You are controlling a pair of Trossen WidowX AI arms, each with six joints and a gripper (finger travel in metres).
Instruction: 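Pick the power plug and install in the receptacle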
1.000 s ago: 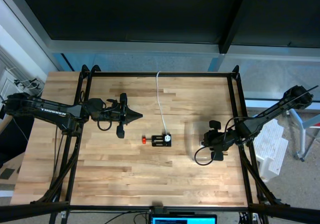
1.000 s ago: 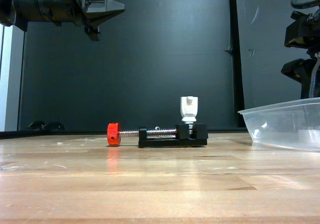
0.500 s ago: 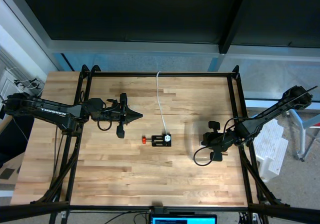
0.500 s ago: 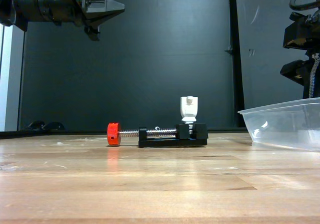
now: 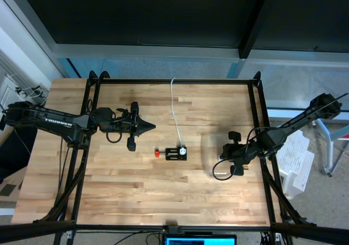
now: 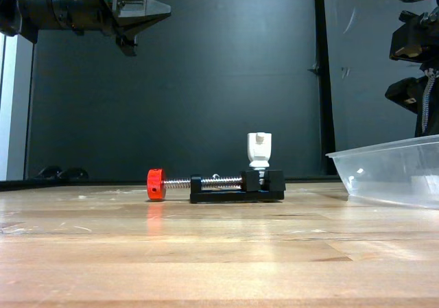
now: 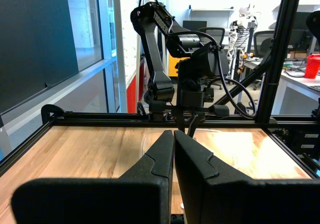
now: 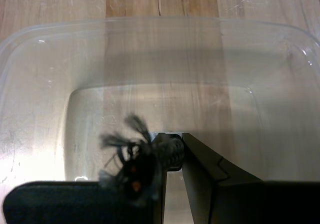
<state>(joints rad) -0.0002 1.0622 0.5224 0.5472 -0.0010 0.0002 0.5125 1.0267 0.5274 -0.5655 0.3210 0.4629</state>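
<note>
The power plug (image 8: 169,151), small and black, sits pinched at the tips of my right gripper (image 8: 172,151), and its thin wire (image 8: 131,159) shows as a dark blur beside it. That gripper hangs over the clear plastic tray (image 8: 45,54) at the table's right (image 5: 233,156). The receptacle (image 5: 183,151) (image 6: 259,147) is a white socket standing upright in a black mini vise (image 6: 236,186) with a red knob (image 6: 156,184) at mid-table. My left gripper (image 5: 148,126) (image 6: 163,9) (image 7: 173,134) is shut on nothing, high above the table's left.
A white cable (image 5: 175,106) runs from the receptacle to the table's far edge. The clear tray (image 6: 387,171) stands to the right of the vise. A black frame (image 5: 174,82) rims the table. The right arm (image 7: 192,79) faces the left wrist camera.
My right gripper has shifted slightly and risen a little over the tray, and the plug's wire now swings in a blur. The left arm has not moved.
</note>
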